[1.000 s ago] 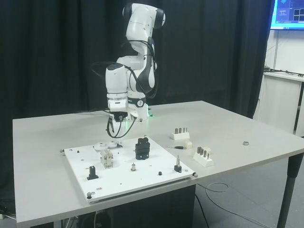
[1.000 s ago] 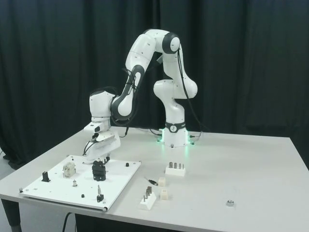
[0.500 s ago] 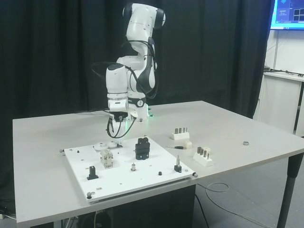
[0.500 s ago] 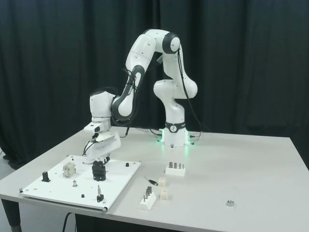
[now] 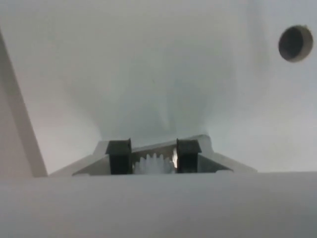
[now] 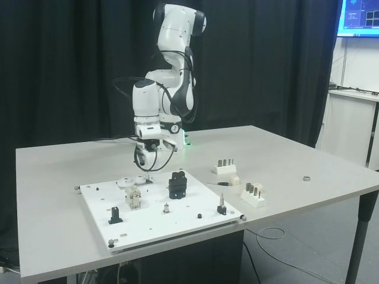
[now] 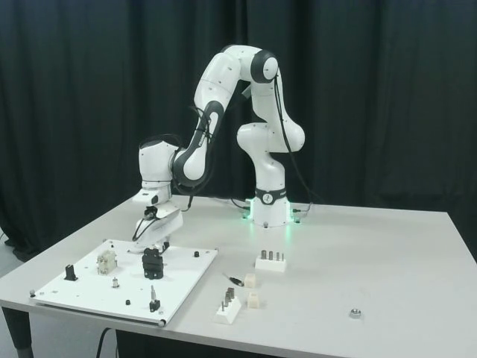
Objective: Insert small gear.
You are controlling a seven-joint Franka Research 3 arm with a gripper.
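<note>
The small gear [image 5: 154, 163] is white and toothed, and it sits pinched between my two black fingertips [image 5: 119, 156] in the wrist view. My gripper [image 5: 153, 157] is shut on it, hanging over the white assembly board [image 5: 148, 74]. From the room views the gripper [image 6: 148, 157] hovers a little above the back part of the board [image 6: 177, 219], over two white round parts [image 6: 133, 180]. In the second room view the gripper [image 7: 158, 239] hangs just behind the black block [image 7: 153, 262]. The gear itself is too small to make out in either room view.
On the board stand a black block [image 6: 177, 184], a white fixture [image 6: 132, 197], a black bracket [image 6: 115, 215] and small posts [image 6: 221, 208]. A dark hole [image 5: 295, 43] shows in the board. To the right lie two white holders [image 6: 225, 168] [image 6: 253, 194] and a nut [image 6: 307, 177].
The hand has risen slightly above the back of the board and shifted a little toward the black block. The gear stays in the fingers. Nothing on the table has moved.
</note>
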